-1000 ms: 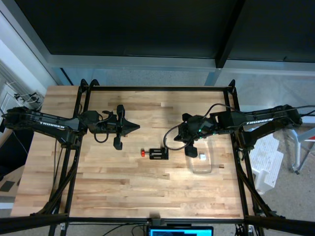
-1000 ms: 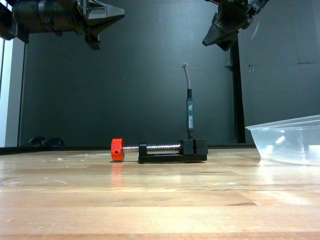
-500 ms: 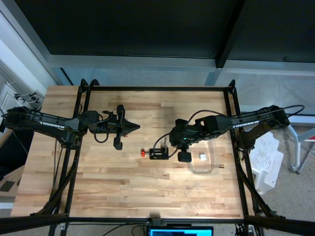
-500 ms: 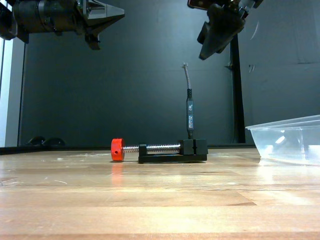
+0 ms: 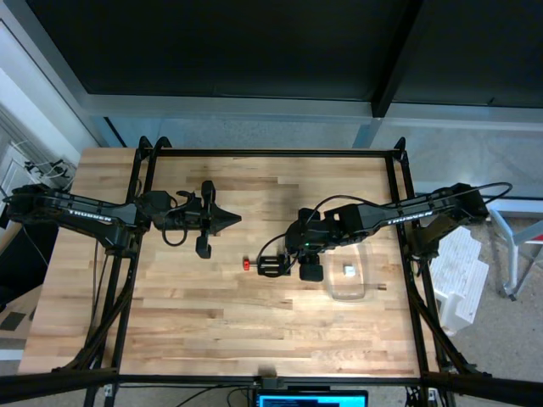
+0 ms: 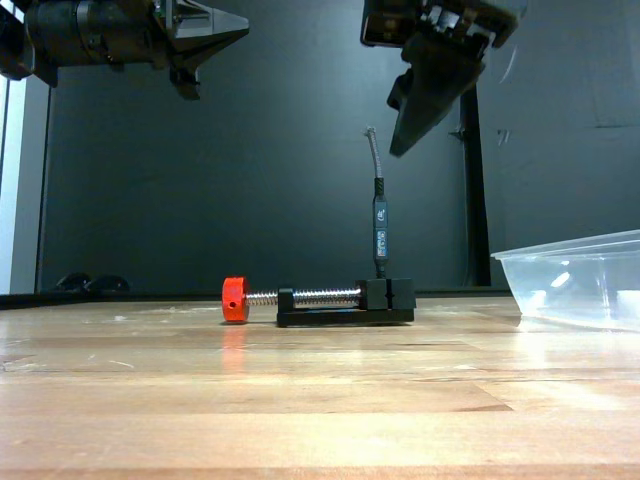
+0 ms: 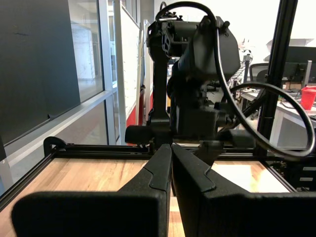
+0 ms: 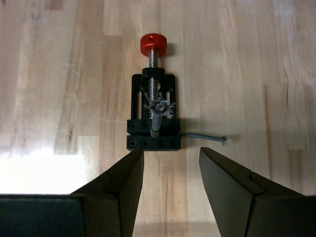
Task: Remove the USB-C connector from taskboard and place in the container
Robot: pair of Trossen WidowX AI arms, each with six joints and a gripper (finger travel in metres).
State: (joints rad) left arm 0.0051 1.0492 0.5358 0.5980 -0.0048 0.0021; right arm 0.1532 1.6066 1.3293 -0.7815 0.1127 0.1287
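High view. Left gripper [image 5: 234, 220] parked well left of the vise [image 5: 273, 265], exactly as a second ago. Right gripper [image 5: 295, 254] swung inward since then, from above the tray [image 5: 361, 292] to just over the vise's right end. Small white block [image 5: 349, 270] lying in the tray; red knob [image 5: 247, 264] pointing left. Plug too small to make out from here.

Low view. Plug [image 6: 380, 228] standing upright in the vise [image 6: 345, 300], with a thin wire [image 6: 373, 150] rising from its top. Right gripper [image 6: 397, 140] lower and further left than half a second ago, tips now level with the wire's top and just beside it, not touching. Tray [image 6: 570, 275] well apart on the table [image 6: 300, 400], unmoved. Left gripper [image 6: 238, 27] high up, unchanged.

Left wrist view. Fingers [image 7: 158, 168] of the left gripper pressed together with nothing between, pointing across at the right arm [image 7: 197, 74].

Right wrist view. Fingers [image 8: 126, 173] of the right gripper spread wide and empty; vise [image 8: 153, 142] and plug [image 8: 156, 121] seen from above, lined up with the gap but off-centre.

Judged from this: approach nearly finished, grasp not begun, plug still seated. Probably next: a small sideways correction, a descent around the plug's body below the wire, a squeeze, a straight pull upward, then across to the tray. Main risk: snagging the wire rather than the plug.
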